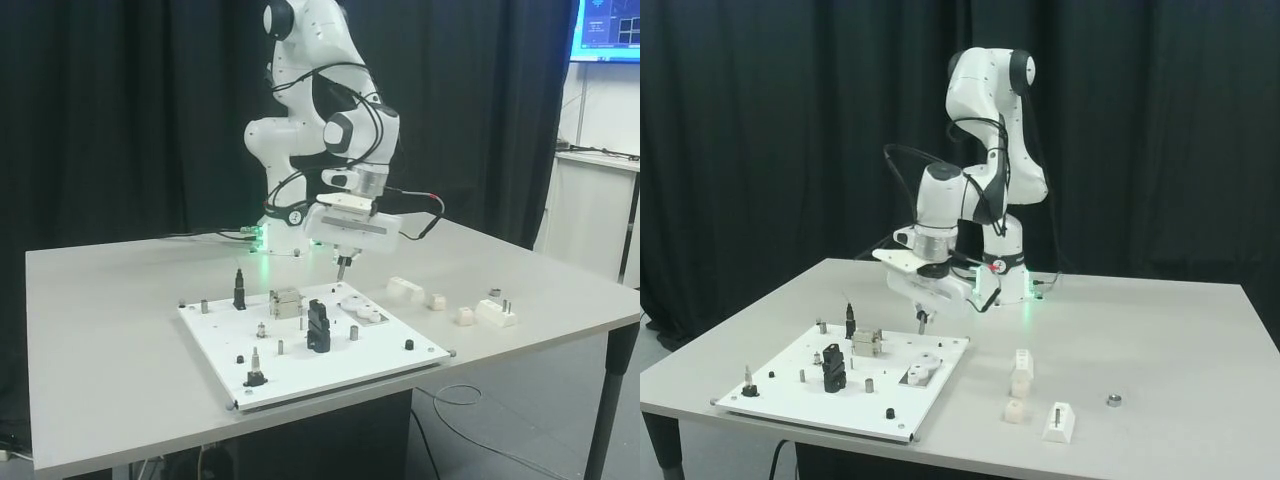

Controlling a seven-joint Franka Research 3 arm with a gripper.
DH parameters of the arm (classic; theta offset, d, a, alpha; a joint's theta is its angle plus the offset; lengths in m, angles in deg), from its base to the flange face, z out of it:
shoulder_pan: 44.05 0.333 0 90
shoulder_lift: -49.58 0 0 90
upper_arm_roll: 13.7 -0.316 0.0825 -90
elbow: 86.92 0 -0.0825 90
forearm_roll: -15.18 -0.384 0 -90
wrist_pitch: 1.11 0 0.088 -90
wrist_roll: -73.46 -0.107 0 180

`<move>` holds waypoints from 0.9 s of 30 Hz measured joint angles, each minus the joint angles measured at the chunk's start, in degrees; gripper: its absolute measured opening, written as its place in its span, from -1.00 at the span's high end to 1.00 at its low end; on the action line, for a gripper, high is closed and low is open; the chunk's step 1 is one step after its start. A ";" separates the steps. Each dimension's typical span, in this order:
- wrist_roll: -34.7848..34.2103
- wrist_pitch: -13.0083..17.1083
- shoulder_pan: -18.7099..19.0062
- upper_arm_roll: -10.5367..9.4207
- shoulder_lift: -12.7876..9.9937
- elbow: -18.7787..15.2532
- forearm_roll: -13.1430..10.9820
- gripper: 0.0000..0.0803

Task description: Insert round peg 3.

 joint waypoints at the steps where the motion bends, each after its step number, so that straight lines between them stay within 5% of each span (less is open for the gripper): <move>1: 0.13 0.03 -0.18 0.08 -0.02 0.00 -0.05 0.72; 27: 9.29 2.92 -0.57 3.40 -3.02 -0.18 -2.90 0.72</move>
